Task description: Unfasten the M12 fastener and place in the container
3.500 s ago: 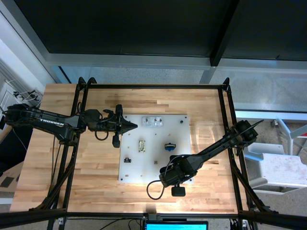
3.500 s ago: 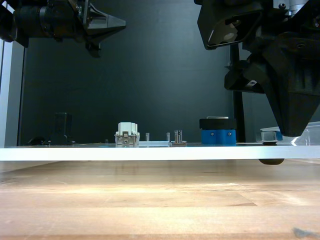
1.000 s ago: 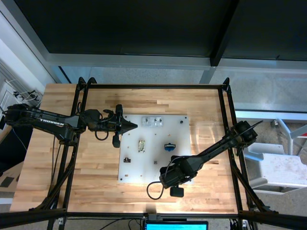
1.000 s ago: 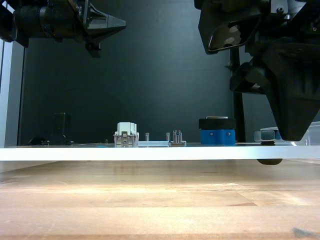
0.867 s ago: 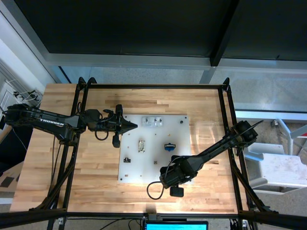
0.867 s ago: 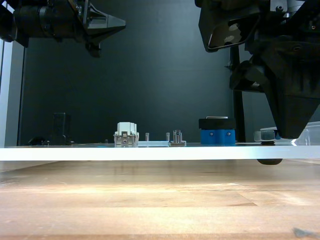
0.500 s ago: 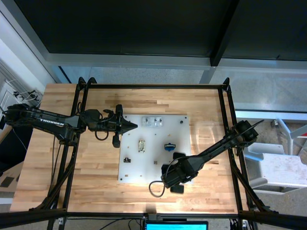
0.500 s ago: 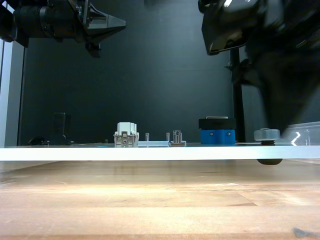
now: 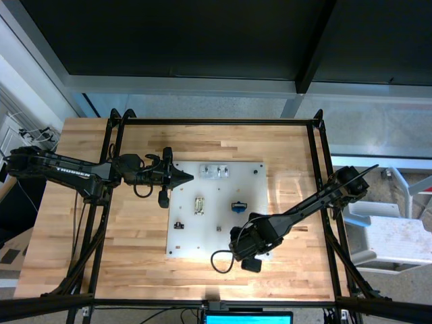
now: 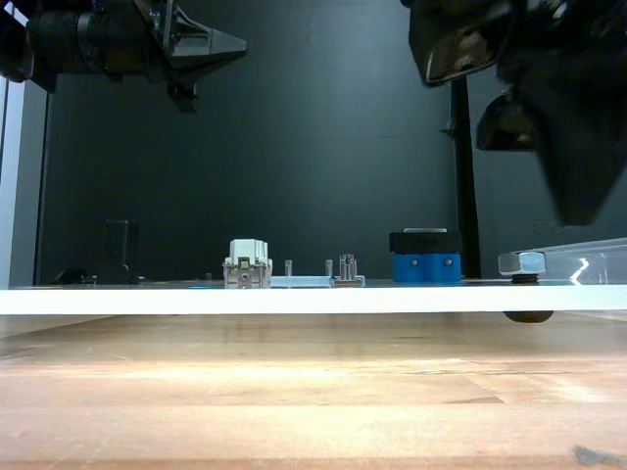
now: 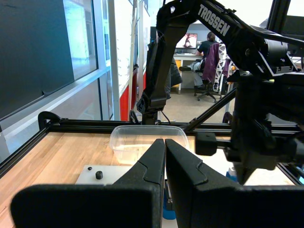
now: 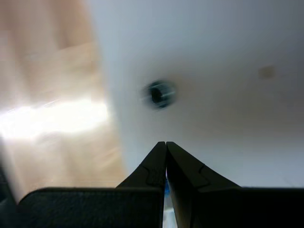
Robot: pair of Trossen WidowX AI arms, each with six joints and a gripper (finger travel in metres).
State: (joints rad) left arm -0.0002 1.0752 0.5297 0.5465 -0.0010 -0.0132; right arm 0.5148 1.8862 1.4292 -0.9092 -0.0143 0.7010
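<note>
The M12 fastener is a small shiny silver nut with flat sides. It sits on top of its short dark stud, at the right end of the white board. From the right arm's camera it looks like a little dark ring with a hole in the middle, lying on the white board. It is smeared there, so its sides are hard to make out.

The right tool hangs in the air above the nut and does not touch it. Its two fingers are pressed together, with nothing between them. In the low view this tool is a big dark blur, and its upper part is cut off by the picture's edge.

From high up, the right arm covers the spot where the nut stands, so the nut cannot be seen there.

The container is a clear tray on the bench, just beside the board's right edge. Its outline is faint against the wood. In the low view only a bit of its clear wall shows behind the nut.

The left tool is held up high by the board's far left side, well apart from the nut. Its fingers are pressed together too and hold nothing.
</note>
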